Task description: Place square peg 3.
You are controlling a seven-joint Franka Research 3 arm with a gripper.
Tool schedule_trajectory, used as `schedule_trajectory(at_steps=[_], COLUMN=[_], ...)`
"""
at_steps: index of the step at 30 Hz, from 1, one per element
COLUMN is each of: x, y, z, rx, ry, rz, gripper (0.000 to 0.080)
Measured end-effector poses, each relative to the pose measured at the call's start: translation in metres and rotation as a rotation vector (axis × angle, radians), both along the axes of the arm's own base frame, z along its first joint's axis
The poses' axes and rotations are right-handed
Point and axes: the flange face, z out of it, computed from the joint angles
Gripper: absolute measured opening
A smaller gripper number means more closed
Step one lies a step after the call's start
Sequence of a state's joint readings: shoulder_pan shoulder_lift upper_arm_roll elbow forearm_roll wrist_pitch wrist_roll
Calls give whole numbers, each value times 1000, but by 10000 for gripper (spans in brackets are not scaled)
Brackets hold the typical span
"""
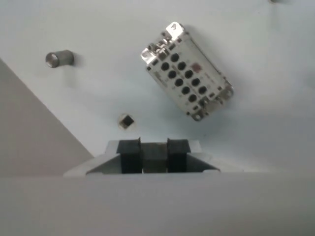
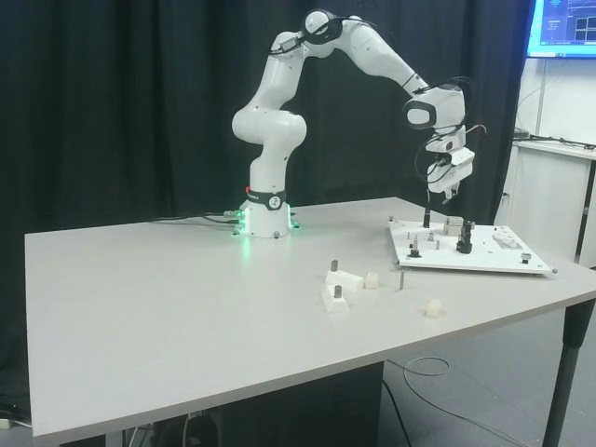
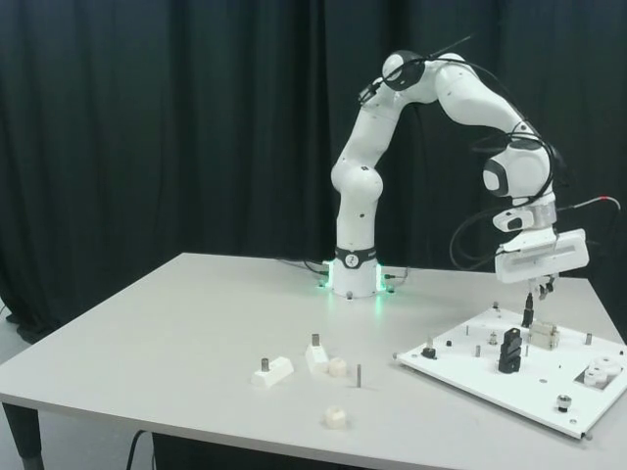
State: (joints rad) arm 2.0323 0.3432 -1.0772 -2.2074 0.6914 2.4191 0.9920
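Here the white arm (image 3: 431, 83) is rising from its base at the back of the grey table (image 2: 140, 298), bending at a high elbow and reaching out and down, so that the wrist is hanging level over the white board (image 3: 549, 392) at the table's far end. The gripper (image 1: 154, 156) is pointing straight down, its two black fingers (image 1: 130, 155) standing narrow and clamping the square peg (image 3: 529, 313), which is hanging upright below them with its lower end just above the board. In the wrist view, a small square hole (image 1: 127, 120) is lying in the board near the fingertips, slightly off to one side of them and not directly underneath. Further out from the gripper, a white connector block (image 1: 187, 71) with rows of black holes is lying askew on the board, and a short grey cylinder (image 1: 59, 58) is standing well apart from it. Several small white blocks (image 2: 340, 279) are lying on the bare table, well away from the gripper.
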Motion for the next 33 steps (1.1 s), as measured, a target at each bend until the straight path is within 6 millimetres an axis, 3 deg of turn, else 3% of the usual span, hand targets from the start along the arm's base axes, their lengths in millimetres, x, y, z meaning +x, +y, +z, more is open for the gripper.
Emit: schedule_trajectory(at_steps=[20, 33], x=[20, 31], y=[-16, -16], z=[19, 34], rx=[0, 8], ry=[66, 66], rz=[-31, -60], gripper=[107, 107])
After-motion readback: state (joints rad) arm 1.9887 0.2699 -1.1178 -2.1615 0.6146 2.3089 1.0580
